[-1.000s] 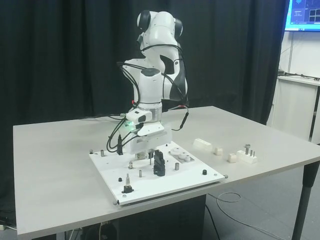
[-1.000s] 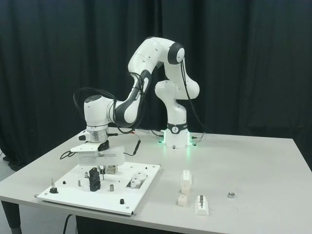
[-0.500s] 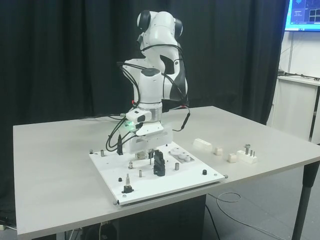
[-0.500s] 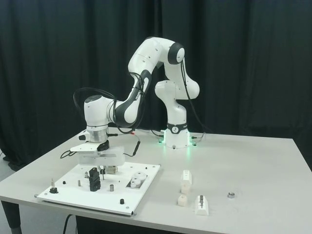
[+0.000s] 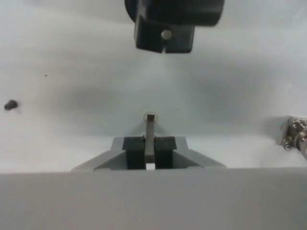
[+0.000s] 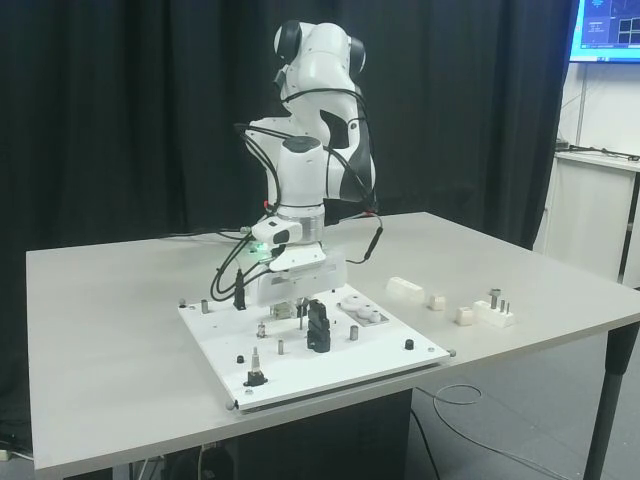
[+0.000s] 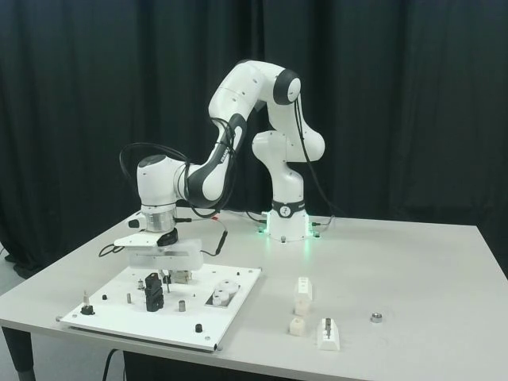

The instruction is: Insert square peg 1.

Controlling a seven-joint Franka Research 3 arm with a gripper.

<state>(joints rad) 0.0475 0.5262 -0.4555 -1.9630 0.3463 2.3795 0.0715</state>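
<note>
The tool (image 5: 149,163) grips the square peg (image 5: 150,136) — a black block (image 5: 165,26) stands near, on the white board (image 6: 375,350).

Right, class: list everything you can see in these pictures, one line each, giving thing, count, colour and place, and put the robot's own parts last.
table: one, grey, carries everything.
board: one, white, on the table's front part under the gripper.
square peg: one, grey, clamped between the fingers above the board.
black fixture: one, black, upright on the board.
small blocks: three, white, on the table beside the board.
curtain: black, behind the table.
arm: one, white, bolted on the table.
gripper: one, over the board, shut on the peg.
</note>
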